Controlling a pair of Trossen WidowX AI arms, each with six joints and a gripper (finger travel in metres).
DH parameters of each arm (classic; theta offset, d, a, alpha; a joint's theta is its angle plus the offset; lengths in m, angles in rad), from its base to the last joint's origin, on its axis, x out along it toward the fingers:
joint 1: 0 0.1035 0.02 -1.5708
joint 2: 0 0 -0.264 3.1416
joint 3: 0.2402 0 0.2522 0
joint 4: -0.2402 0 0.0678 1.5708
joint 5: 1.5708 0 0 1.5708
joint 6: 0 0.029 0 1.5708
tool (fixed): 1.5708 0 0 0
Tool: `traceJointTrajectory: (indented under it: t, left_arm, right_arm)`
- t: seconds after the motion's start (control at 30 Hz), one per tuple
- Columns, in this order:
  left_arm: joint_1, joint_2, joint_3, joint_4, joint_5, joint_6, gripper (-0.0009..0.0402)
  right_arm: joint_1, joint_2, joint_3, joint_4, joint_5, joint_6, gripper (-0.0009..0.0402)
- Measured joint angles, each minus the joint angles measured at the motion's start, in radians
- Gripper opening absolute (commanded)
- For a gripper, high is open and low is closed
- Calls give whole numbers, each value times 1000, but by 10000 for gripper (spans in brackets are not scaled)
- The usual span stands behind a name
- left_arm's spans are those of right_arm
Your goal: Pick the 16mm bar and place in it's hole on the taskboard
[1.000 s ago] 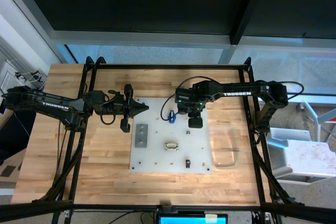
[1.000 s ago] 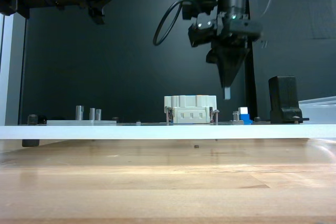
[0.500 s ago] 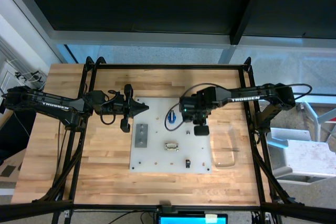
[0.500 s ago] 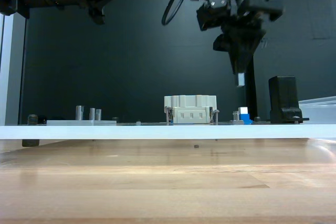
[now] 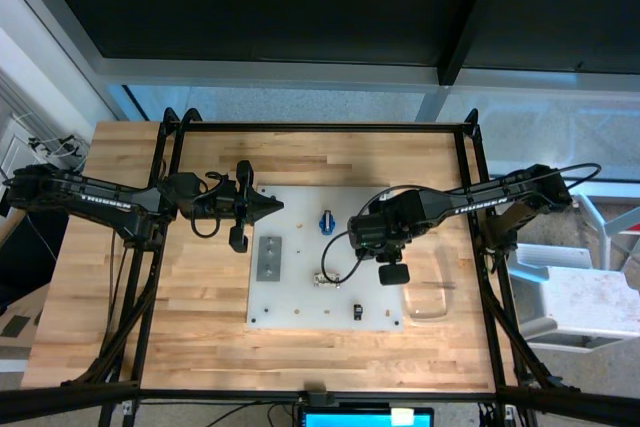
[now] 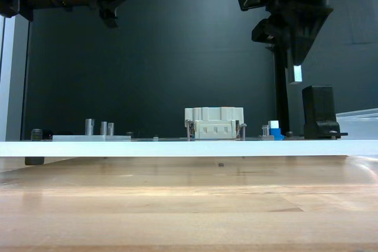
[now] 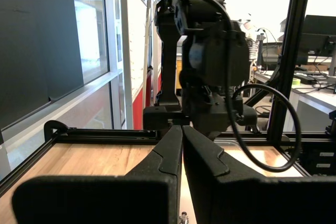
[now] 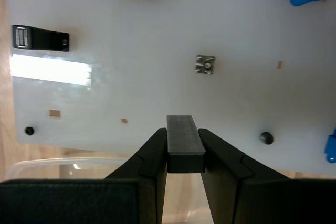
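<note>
Transport looks to be the step in hand: right gripper [image 6: 294, 62] is clamped on the bar [image 8: 185, 145], high above the board's [image 5: 300, 297] right half and clear of any seat. Bar's long axis runs upright, with its free end pointing down at the board. Next move, I judge, calls for finding its hole, centring over it and lowering straight. Left gripper [image 7: 182, 128] hovers above the board's far left corner, fingers pressed together on nothing.

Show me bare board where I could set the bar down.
Right gripper, shut on the 16mm bar, hangs above the taskboard's right side; left gripper hovers shut at its far-left corner. Bare: strip between grey block and near edge. Crowded: around the connector.
</note>
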Motion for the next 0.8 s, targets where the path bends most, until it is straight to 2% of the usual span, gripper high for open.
traceJointTrajectory:
  t: [0.2, 0.37, 0.8]
  left_arm:
    - [0, 0, 0, 0, 0, 0, 0]
    - [0, 0, 0, 0, 0, 0, 0]
    - [0, 0, 0, 0, 0, 0, 0]
  right_arm:
    - [74, 0, -1, 0, 7, 101, 0]
    - [138, 0, -1, -1, 53, 187, 0]
    - [301, 0, -13, 3, 53, 425, 0]
